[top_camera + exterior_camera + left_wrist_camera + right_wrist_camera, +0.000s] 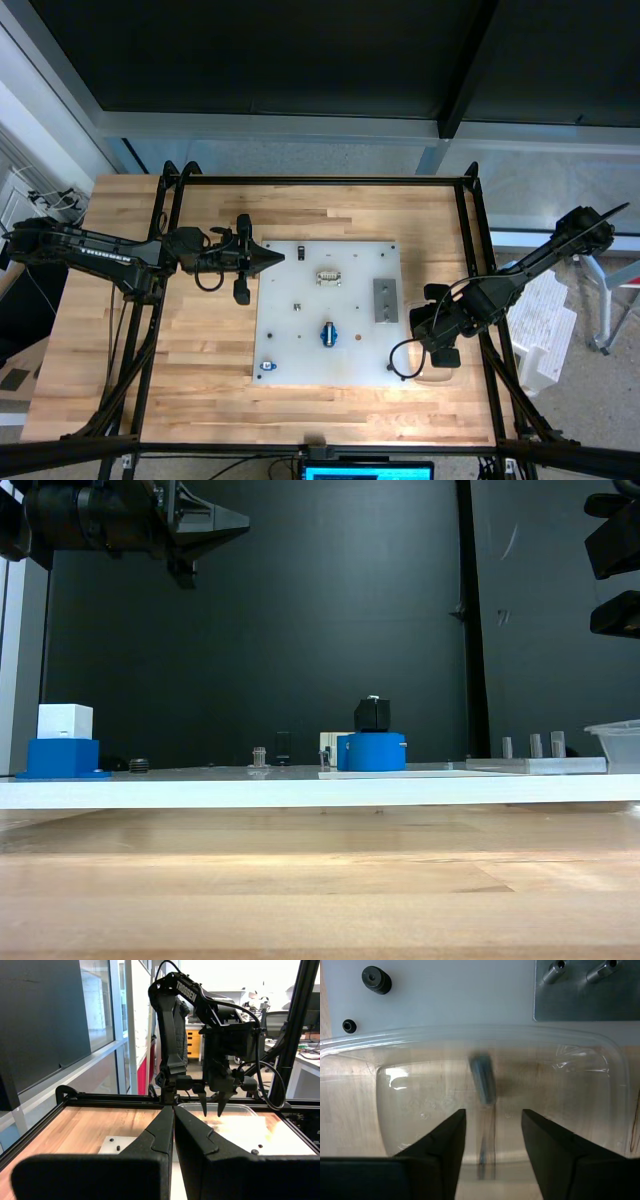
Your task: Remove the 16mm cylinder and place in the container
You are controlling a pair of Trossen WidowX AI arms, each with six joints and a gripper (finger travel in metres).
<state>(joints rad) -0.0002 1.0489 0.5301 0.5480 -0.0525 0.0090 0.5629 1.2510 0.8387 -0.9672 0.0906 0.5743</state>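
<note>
Over on the left, the left arm [85,248] hangs above the wooden table [200,380], and its left gripper [278,258] points inward just past the edge of the white task board [300,345], fingers pressed flat together on nothing. In the low view that gripper is cut off by the frame's edge. On the board I count one blue block [63,758] with a white cube [65,720] on top of it. Further along is one blue-ringed fitting [375,752] with a black cap, plus a few small fixtures too tiny to name. Next is one grey metal block [386,299]. The low view shows three pegs [535,744] standing on it, but the right wrist view crops the block and shows only two. One black knob [376,980] sits nearby on the board. At the right the right arm [545,255] reaches down, and the right gripper [493,1111] hovers directly over the single clear container [445,1034], fingers spread wide and gripping nothing. Between those fingers, inside the container's outline, the 16mm cylinder [482,1080] shows only as a smeared grey streak. I cannot tell whether it touches the container's floor. The low view shows just a corner of the container and part of the right gripper.
</note>
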